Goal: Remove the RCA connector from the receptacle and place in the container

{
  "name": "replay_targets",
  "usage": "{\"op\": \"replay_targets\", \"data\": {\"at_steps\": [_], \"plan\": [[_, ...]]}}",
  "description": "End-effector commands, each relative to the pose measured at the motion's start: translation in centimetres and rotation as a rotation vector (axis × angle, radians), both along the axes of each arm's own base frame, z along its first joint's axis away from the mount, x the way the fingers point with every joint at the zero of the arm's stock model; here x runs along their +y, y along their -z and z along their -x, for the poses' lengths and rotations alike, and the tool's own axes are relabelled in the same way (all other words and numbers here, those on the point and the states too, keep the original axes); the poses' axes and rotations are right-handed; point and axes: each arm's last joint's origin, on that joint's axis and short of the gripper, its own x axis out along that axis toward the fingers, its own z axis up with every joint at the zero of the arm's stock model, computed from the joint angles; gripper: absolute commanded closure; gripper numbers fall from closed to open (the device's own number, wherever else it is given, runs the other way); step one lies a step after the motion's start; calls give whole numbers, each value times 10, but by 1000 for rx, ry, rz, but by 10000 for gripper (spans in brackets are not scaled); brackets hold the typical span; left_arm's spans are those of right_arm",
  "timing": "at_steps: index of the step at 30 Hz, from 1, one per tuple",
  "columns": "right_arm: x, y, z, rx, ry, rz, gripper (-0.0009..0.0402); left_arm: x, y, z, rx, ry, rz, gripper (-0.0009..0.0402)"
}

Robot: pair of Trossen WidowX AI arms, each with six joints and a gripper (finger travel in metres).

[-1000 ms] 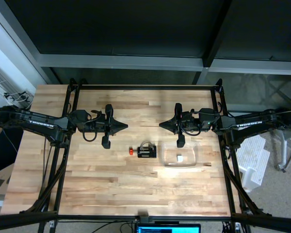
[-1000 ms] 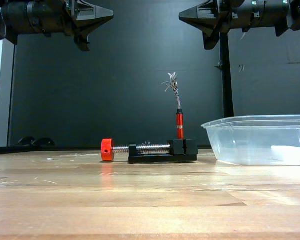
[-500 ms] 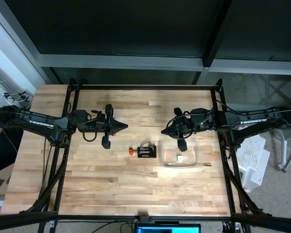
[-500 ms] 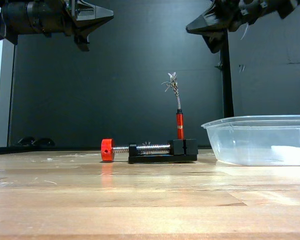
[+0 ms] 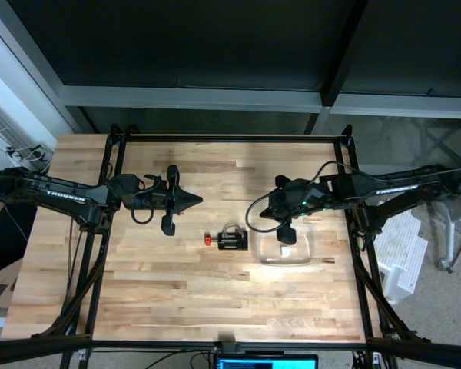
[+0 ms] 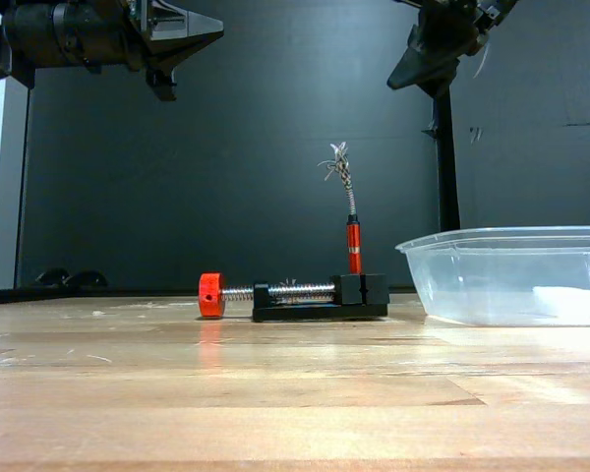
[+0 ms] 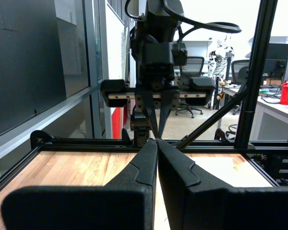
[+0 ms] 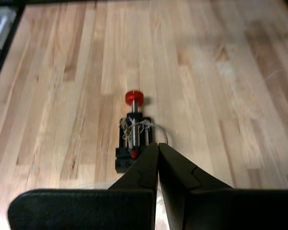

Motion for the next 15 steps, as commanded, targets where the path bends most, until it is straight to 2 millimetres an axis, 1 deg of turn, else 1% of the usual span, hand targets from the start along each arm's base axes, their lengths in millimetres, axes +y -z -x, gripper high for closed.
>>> {"op": "replay_targets", "data": {"at_steps": [1, 9, 12, 15], "plan": [[4, 4, -11, 76, -7, 8, 393, 0, 0, 0, 0, 0, 0, 393], [16, 16, -39, 222, -13, 39, 389, 0, 0, 0, 0, 0, 0, 393], [21, 22, -48, 253, -9, 56, 371, 0, 0, 0, 0, 0, 0, 393], [22, 28, -57, 287, 8, 55, 339, 0, 0, 0, 0, 0, 0, 393]]}}
